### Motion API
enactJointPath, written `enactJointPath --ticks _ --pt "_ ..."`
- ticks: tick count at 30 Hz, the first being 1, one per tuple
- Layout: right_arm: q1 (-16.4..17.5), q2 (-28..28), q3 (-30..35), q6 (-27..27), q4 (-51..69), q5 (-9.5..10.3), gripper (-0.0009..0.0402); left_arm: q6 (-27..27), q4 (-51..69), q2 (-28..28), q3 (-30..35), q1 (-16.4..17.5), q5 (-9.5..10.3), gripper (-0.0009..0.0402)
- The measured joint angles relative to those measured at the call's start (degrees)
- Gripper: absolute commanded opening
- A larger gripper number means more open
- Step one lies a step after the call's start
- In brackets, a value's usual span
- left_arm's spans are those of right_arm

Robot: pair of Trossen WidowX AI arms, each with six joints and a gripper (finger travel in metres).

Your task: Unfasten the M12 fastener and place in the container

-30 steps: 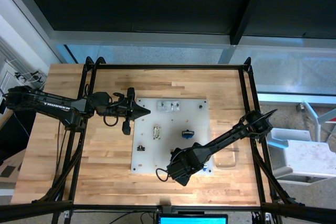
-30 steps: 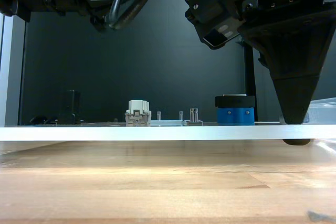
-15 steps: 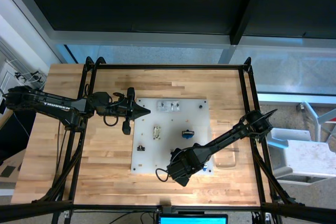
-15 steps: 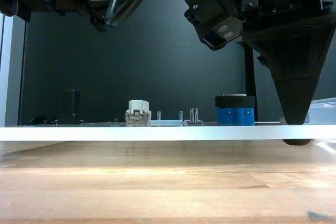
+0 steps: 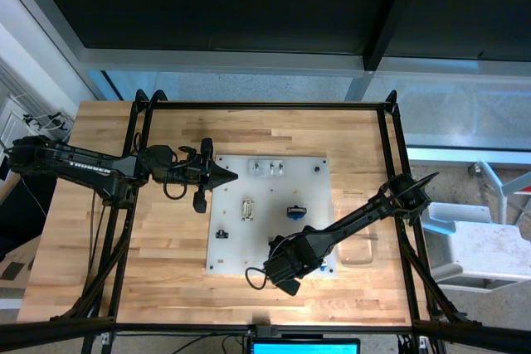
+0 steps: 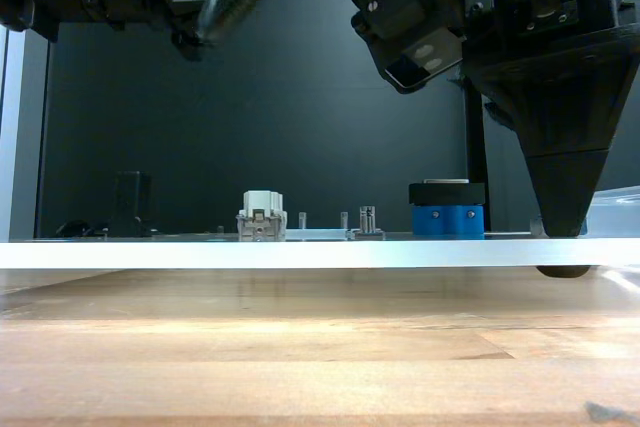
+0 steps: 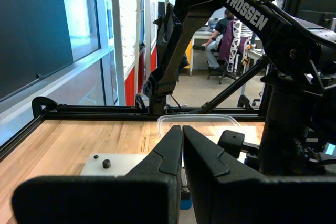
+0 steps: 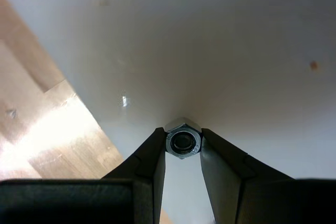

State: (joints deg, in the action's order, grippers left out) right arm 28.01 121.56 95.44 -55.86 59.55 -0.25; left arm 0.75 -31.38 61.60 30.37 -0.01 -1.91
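The small silver nut sits between the two fingertips of my right gripper, which is shut on it just over the white board. Its centre looks dark; whether it is still on its stud I cannot tell. Seen from above, the right gripper points down at the board's near right edge and hides the nut and stud. In the low view the right gripper tapers down to the board. The clear container lies just right of the board and looks empty. My left gripper hovers shut at the board's far left edge.
On the board stand a blue and black block, a beige connector, small silver posts and a black post at the far right corner. A black frame rings the wooden table.
The right wrist has turned a little in place over the nut. The left arm has not moved.
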Motion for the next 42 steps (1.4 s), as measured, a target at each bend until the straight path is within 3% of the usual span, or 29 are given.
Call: enactJointPath --ticks 7,20,32,42 --pt "-0.02 0.0 0.0 18.1 -1.31 0.31 0.0009 0.0 0.02 0.0 -0.02 0.0 0.02 0.0" --pt "-0.11 -0.07 0.02 62.62 0.59 0.26 0.0009 0.02 0.0 -0.02 0.0 0.0 0.0 0.0" --pt "-0.11 -0.07 0.04 91.38 1.99 0.09 0.0009 0.02 0.02 -0.02 -0.02 0.0 0.02 0.0" --pt "-0.13 -0.42 0.02 108.39 2.89 -0.2 0.0009 0.02 0.0 -0.02 -0.02 0.0 0.0 0.0"
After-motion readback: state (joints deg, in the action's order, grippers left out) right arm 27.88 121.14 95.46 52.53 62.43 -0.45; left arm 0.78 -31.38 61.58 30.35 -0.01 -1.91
